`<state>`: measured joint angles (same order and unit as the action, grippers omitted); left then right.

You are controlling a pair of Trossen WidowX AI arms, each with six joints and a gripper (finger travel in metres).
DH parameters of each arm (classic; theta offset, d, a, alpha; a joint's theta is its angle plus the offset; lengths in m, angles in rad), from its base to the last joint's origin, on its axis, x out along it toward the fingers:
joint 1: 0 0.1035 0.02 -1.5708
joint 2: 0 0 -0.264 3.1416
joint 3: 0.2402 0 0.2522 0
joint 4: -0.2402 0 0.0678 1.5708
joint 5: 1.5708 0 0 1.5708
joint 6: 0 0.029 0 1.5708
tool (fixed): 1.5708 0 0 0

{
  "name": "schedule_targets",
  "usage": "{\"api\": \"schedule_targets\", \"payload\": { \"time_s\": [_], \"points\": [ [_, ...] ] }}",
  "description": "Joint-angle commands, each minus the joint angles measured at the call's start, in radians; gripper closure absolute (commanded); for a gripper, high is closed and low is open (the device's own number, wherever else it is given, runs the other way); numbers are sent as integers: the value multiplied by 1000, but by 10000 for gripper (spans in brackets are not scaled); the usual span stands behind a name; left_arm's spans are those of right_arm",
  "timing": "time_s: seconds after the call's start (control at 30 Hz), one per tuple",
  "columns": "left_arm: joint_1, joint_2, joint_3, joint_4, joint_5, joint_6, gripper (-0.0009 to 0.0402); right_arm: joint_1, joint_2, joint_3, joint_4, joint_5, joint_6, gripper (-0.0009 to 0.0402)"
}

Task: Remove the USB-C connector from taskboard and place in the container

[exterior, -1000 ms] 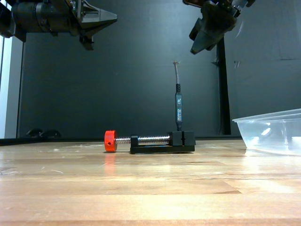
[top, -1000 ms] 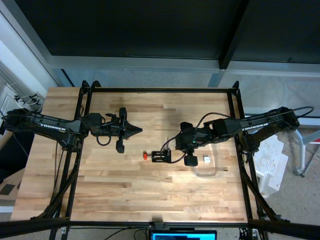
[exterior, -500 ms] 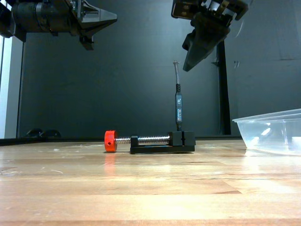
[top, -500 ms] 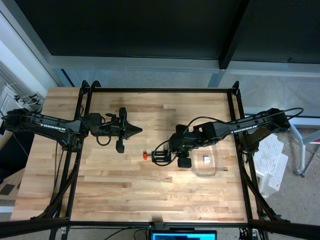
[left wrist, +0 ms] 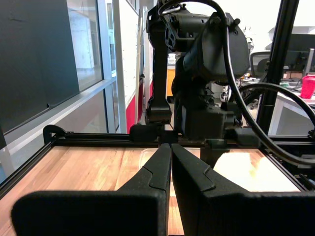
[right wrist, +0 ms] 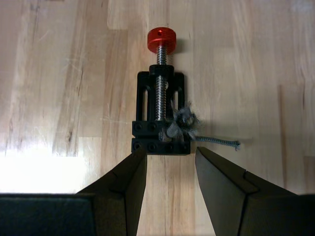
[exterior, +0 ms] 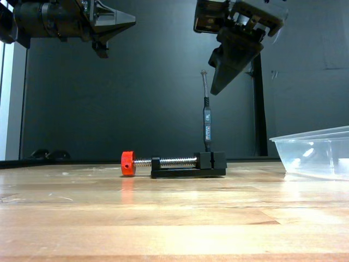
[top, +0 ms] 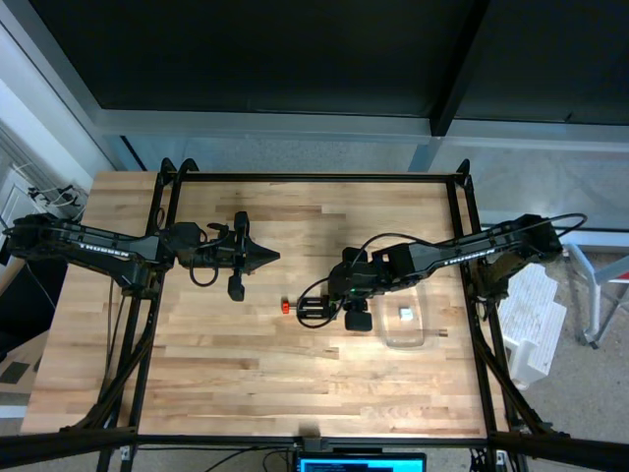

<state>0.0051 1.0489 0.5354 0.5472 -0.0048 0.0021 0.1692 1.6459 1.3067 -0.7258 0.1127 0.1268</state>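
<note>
Presently the right end effector (exterior: 216, 86) hangs in the air just above and beside the top of the USB-C connector (exterior: 207, 124), tilted with its tips pointing down toward it and not touching it. In the right wrist view its two fingers (right wrist: 129, 173) stand spread apart and hold nothing, with the taskboard (right wrist: 160, 118) showing between and beyond them.

The USB-C connector stands upright, seated in the taskboard (exterior: 188, 165) at the end away from the orange-red knob (exterior: 127, 163). A short grey cable stub (exterior: 204, 83) with a frayed tip rises from its top. The taskboard lies flat on the wooden desk (top: 246, 374), near the middle.

The container (exterior: 316, 153) rests on the desk at the right of the taskboard, a short way apart from it. A small white cube (top: 404, 314) lies inside it.

The left end effector (exterior: 128, 21) hovers high over the left part of the desk, well apart from the taskboard, pointing level toward the right arm. Its fingers (left wrist: 157, 169) are pressed together with nothing between them.
</note>
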Motion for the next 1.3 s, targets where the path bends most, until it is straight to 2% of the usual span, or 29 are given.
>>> {"api": "schedule_targets", "payload": {
  "time_s": [0.03,0.3,0.57,0.97,1.3],
  "points": [
    [0,0,0,0,0,0,393,-1,34,41,-25,0,-5,258],
    [0,0,0,0,0,0,393,-3,106,103,-51,-1,-31,258],
    [0,0,0,0,0,0,393,-6,145,109,-54,0,-30,258],
    [0,0,0,0,0,0,393,-10,174,109,-55,0,-27,270],
    [0,0,0,0,0,0,393,-11,174,109,-51,0,-22,296]
  ]
}}
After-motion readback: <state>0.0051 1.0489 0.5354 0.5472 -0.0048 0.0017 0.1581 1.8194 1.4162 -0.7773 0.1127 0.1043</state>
